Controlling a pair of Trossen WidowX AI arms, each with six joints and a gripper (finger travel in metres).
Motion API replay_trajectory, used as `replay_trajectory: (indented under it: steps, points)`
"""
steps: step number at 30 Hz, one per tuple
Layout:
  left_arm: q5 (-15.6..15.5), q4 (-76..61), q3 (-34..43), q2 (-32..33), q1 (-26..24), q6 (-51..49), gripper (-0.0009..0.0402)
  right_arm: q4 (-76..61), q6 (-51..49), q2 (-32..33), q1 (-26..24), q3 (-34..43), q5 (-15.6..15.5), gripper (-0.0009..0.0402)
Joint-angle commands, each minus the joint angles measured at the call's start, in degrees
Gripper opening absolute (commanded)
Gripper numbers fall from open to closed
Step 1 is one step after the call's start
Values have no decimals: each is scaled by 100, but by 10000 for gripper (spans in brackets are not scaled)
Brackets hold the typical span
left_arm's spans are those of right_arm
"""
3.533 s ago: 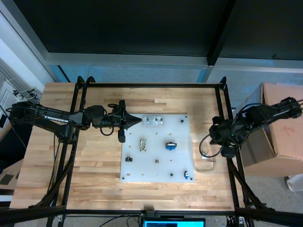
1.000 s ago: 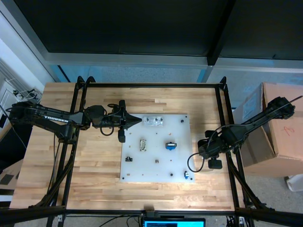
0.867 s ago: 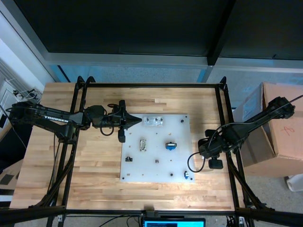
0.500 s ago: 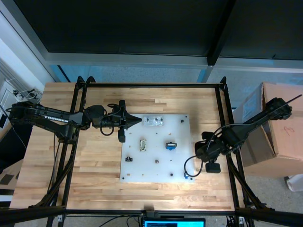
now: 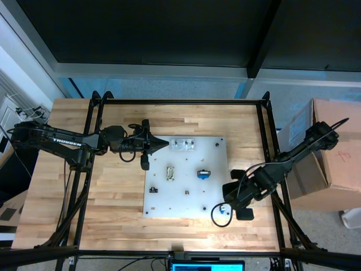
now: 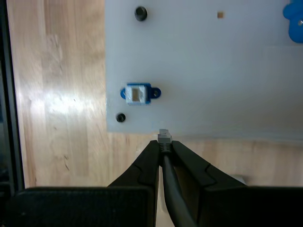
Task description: Pick the RJ45 connector and install on the taskboard
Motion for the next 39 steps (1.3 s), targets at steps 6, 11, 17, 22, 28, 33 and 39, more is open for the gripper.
replay_trajectory:
  steps: [6, 11, 17, 22, 28, 33, 39]
  points:
    - [2, 0, 0, 0, 2, 0, 0, 192, -4, 455, 22, 310, 42, 0]
    - [2, 0, 0, 0, 0, 0, 0, 306, 4, 625, 39, 413, 52, 0]
    - [2, 0, 0, 2, 0, 0, 0, 479, 37, 798, 55, 413, 37, 0]
    - [2, 0, 0, 2, 2, 0, 0, 472, 37, 890, 61, 409, 37, 0]
    - [2, 0, 0, 0, 2, 0, 0, 483, 37, 901, 70, 387, 55, 0]
    - [2, 0, 0, 2, 2, 0, 0, 483, 42, 901, 70, 350, 55, 0]
    - [2, 0, 0, 0, 2, 0, 0, 485, 46, 901, 70, 345, 55, 0]
